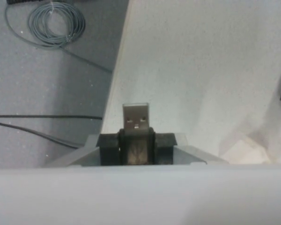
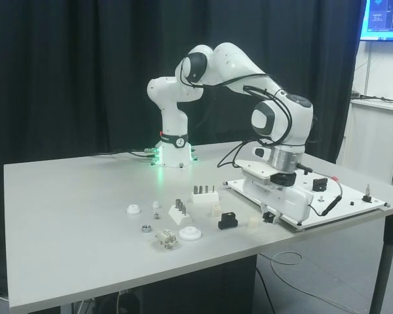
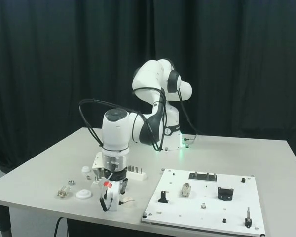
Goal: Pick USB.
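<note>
1. The USB plug (image 1: 135, 123) sits clamped between the two black fingers of the claw (image 1: 136, 140), its bare metal connector end jutting out past the fingertips.
2. Two small square holes show on the connector's flat face; its darker body is pinched between the fingers and partly hidden.
3. In the wrist view the plug hangs in the air near the front edge of the grey desk (image 1: 201, 61), with the floor visible beside it.
</note>
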